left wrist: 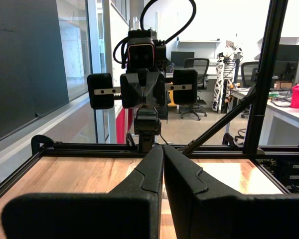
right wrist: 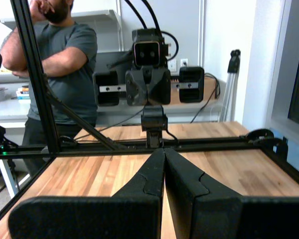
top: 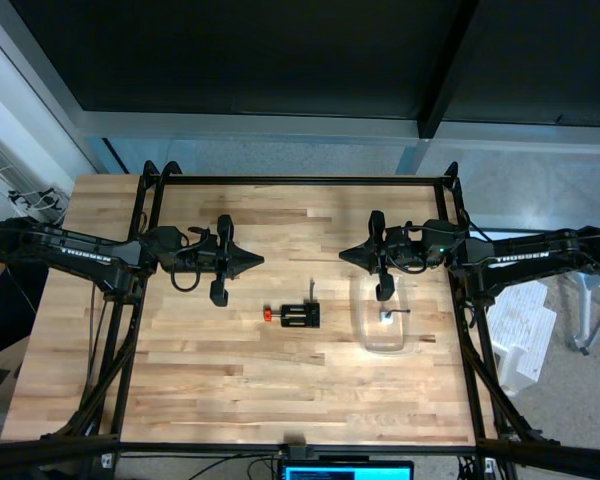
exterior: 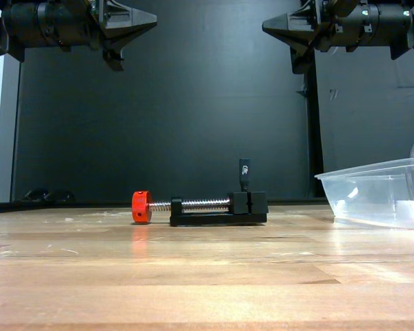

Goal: Pick the USB-C connector and install on taskboard

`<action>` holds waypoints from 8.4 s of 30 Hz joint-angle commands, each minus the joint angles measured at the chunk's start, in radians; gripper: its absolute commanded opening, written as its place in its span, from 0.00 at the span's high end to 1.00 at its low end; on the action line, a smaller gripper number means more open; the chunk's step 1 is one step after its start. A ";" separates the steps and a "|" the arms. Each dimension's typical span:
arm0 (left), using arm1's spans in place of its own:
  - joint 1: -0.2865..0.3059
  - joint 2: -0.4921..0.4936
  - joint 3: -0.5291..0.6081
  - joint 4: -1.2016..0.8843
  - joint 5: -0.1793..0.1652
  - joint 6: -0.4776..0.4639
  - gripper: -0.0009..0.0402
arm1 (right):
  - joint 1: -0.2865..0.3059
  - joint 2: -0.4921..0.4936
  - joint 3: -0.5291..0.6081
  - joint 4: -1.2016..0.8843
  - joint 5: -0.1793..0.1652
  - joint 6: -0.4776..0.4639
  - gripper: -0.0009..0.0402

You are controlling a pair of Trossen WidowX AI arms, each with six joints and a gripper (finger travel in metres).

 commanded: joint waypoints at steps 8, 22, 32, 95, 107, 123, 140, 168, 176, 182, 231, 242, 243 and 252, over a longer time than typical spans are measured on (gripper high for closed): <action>0.000 0.000 0.000 0.000 0.000 0.000 0.98 | 0.002 -0.010 0.146 -0.388 0.003 -0.063 0.98; 0.000 0.000 0.000 0.000 0.000 0.000 0.98 | 0.008 -0.010 0.391 -1.053 0.002 0.006 0.98; 0.000 0.000 0.000 0.000 0.000 0.000 0.98 | 0.063 0.068 0.549 -1.456 0.105 0.052 0.98; 0.000 0.000 0.000 0.000 0.000 0.000 0.98 | 0.352 0.400 0.503 -1.625 0.158 0.334 0.50; 0.000 0.000 0.000 0.000 0.000 0.000 0.98 | 0.373 0.400 0.404 -1.517 0.156 0.334 0.50; 0.000 0.000 0.000 0.000 0.000 0.000 0.98 | 0.373 0.400 0.312 -1.387 0.158 0.335 0.50; 0.000 0.000 0.000 0.000 0.000 0.000 0.98 | 0.371 0.400 0.276 -1.344 0.158 0.334 0.53; 0.000 0.000 0.000 0.000 0.000 0.000 0.98 | 0.370 0.399 0.266 -1.339 0.161 0.334 0.89; 0.000 0.000 0.000 0.000 0.000 0.000 0.98 | 0.370 0.396 0.266 -1.344 0.161 0.334 0.98; 0.000 0.000 0.000 0.000 0.000 0.000 0.98 | 0.370 0.383 0.266 -1.354 0.162 0.334 0.98; 0.000 0.000 0.000 0.000 0.000 0.000 0.98 | 0.322 0.575 0.840 -1.629 0.232 0.438 0.98; 0.000 0.000 0.000 0.000 0.000 0.000 0.98 | 0.300 0.719 0.978 -1.631 0.228 0.396 0.98; 0.000 0.000 0.000 0.000 0.000 0.000 0.98 | 0.298 0.734 0.991 -1.634 0.228 0.396 0.98; 0.000 0.000 0.000 0.000 0.000 0.000 0.98 | 0.254 0.828 1.069 -1.610 0.190 0.358 0.98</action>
